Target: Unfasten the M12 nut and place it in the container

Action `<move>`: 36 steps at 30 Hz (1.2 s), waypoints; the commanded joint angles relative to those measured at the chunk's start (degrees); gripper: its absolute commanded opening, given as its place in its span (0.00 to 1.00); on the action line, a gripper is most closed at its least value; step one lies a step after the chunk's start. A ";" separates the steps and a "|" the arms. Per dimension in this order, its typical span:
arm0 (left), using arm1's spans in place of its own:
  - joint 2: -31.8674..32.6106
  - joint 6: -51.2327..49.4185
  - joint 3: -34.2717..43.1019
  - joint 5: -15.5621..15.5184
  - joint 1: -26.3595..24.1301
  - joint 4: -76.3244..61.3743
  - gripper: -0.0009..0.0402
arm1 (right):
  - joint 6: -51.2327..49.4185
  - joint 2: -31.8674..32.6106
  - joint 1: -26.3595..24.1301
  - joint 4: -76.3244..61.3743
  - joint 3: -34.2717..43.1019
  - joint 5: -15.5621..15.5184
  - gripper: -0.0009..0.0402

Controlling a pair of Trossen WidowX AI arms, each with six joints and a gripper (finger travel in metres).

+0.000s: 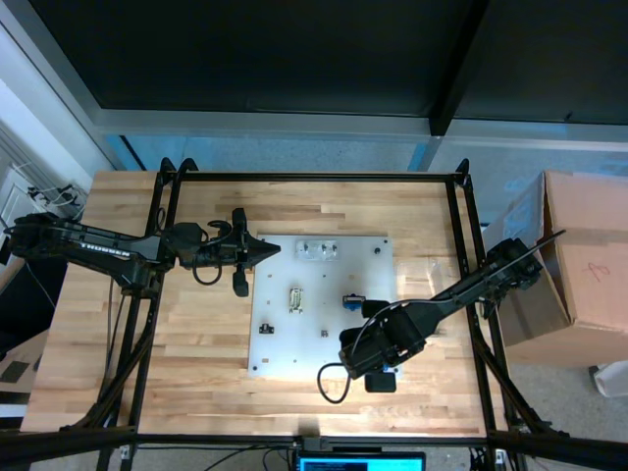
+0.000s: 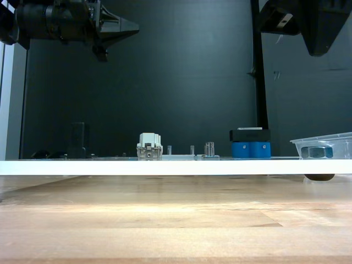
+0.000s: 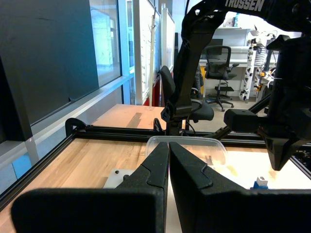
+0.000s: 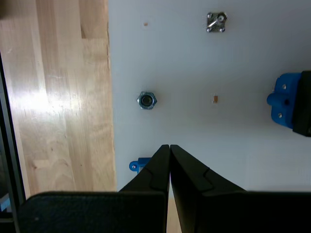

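Note:
The small silver M12 nut (image 4: 146, 100) sits on its stud on the white board (image 4: 204, 63), close to the board's edge, with a dark centre showing. In the low view the nut (image 2: 317, 152) appears in front of the clear container (image 2: 330, 142). My right gripper (image 4: 169, 146) hangs above the board beside the nut, shut with nothing between its fingers. From above, the right gripper (image 1: 365, 355) covers the nut. My left gripper (image 1: 267, 250) hovers shut and empty over the board's far left edge, seen too in the left wrist view (image 3: 168, 144).
A black-topped blue block (image 2: 250, 144) stands mid-board right, and a white connector (image 2: 149, 147) stands mid-board. A silver post fitting (image 4: 215, 22) lies further in. The black frame rail (image 1: 471, 255) runs along the right. A cardboard box (image 1: 579, 265) stands off the table's right.

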 commanded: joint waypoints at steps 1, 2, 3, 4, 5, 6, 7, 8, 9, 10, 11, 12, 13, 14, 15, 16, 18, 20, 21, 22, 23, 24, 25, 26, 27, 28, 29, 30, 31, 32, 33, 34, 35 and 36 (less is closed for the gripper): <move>0.02 0.02 0.00 0.02 0.00 0.00 0.02 | 0.76 0.00 0.13 0.15 0.00 0.02 0.02; 0.02 0.02 0.00 0.02 0.00 0.00 0.02 | 0.76 0.00 0.13 0.24 0.00 0.02 0.02; 0.02 0.02 -0.02 0.02 0.00 0.00 0.02 | 0.76 0.00 0.15 0.28 0.00 0.02 0.02; 0.02 0.02 0.00 0.02 0.02 0.00 0.02 | 0.87 0.00 0.15 0.39 0.00 0.02 0.02; 0.02 0.02 0.00 0.02 0.00 0.00 0.02 | 1.05 0.00 0.17 0.61 0.00 0.02 0.02; 0.02 0.02 0.00 0.02 0.00 0.00 0.02 | 1.64 0.00 0.20 0.81 0.00 -0.09 0.02; 0.02 0.02 0.00 0.02 0.00 0.00 0.02 | 3.08 0.00 0.22 1.03 0.02 -0.20 0.02; 0.02 0.02 0.00 0.02 0.02 0.00 0.02 | 5.84 0.00 0.24 1.07 0.11 -0.39 0.02; 0.02 0.02 0.00 0.02 0.00 0.00 0.02 | 9.66 0.07 0.24 1.20 0.13 -0.46 0.02; 0.02 0.02 -0.02 0.02 0.00 0.00 0.02 | 14.19 0.26 0.24 1.36 0.11 -0.37 0.02; 0.02 0.02 0.00 0.02 0.02 0.00 0.02 | 17.88 0.55 0.22 1.57 0.11 0.00 0.02; 0.02 0.02 0.00 0.02 0.02 0.00 0.02 | 20.33 0.68 0.17 1.86 0.11 -0.02 0.02; 0.02 0.02 -0.02 0.02 0.00 0.00 0.02 | 21.35 0.87 0.17 2.25 0.11 -0.02 0.02; 0.02 0.02 0.00 0.02 0.00 0.00 0.02 | 22.14 1.29 0.17 2.58 0.11 -0.04 0.02; 0.02 0.02 0.00 0.02 0.00 0.00 0.02 | 23.02 1.68 0.20 2.82 0.13 -0.11 0.02; 0.02 0.02 0.00 0.02 0.02 0.02 0.02 | 24.30 1.79 0.20 2.82 0.11 -0.04 0.02; 0.02 0.02 0.00 0.02 0.00 0.00 0.02 | 27.61 2.67 0.11 2.89 0.11 -0.07 0.02; 0.02 0.02 0.00 0.02 0.00 0.00 0.02 | 29.33 3.21 0.07 3.21 0.11 -0.02 0.02; 0.02 0.02 0.00 0.02 0.00 0.00 0.02 | 30.12 3.67 -0.07 3.52 0.13 -0.22 0.02; 0.02 0.02 -0.02 0.02 0.02 0.04 0.02 | 31.08 3.76 -0.09 3.63 0.13 -0.22 0.03; 0.02 0.02 0.00 0.02 0.02 0.04 0.02 | 31.71 4.31 -0.09 3.82 0.13 -0.39 0.04; 0.02 0.02 0.00 0.02 0.00 0.00 0.02 | 32.22 4.63 -0.09 3.87 0.20 -0.52 0.05; 0.02 0.02 0.00 0.02 0.00 0.00 0.02 | 32.20 4.70 -0.11 3.85 0.17 -0.50 0.08; 0.02 0.02 0.00 0.02 0.00 0.00 0.02 | 32.20 5.14 -0.15 3.82 0.17 -0.50 0.11; 0.02 0.02 -0.02 0.02 0.02 0.00 0.02 | 32.20 5.44 -0.31 3.74 0.20 -0.55 0.14; 0.02 0.02 0.00 0.02 0.00 0.00 0.02 | 32.17 5.44 -0.42 3.76 0.17 -0.48 0.18; 0.02 0.02 0.00 0.02 0.00 0.00 0.02 | 32.24 5.44 -0.55 3.87 0.15 -0.48 0.22; 0.02 0.02 0.00 0.02 0.00 0.00 0.02 | 32.22 5.86 -0.66 4.24 0.15 -0.46 0.26; 0.02 0.02 0.00 0.02 0.00 0.00 0.02 | 32.22 6.27 -0.79 4.50 0.22 -0.46 0.30; 0.02 0.02 -0.02 0.02 0.00 0.00 0.02 | 32.22 6.34 -0.79 4.50 0.22 -0.46 0.34; 0.02 0.02 0.00 0.02 0.00 0.00 0.02 | 32.20 6.84 -0.79 4.44 0.20 -0.46 0.38; 0.02 0.02 -0.02 0.02 0.00 0.00 0.02 | 32.20 7.41 -0.81 4.35 0.20 -0.48 0.41; 0.02 0.02 -0.02 0.02 0.00 0.02 0.02 | 32.20 7.69 -0.83 4.24 0.17 -0.48 0.44; 0.02 0.02 -0.02 0.02 0.00 0.00 0.02 | 32.26 8.26 -0.85 4.42 0.20 -0.70 0.47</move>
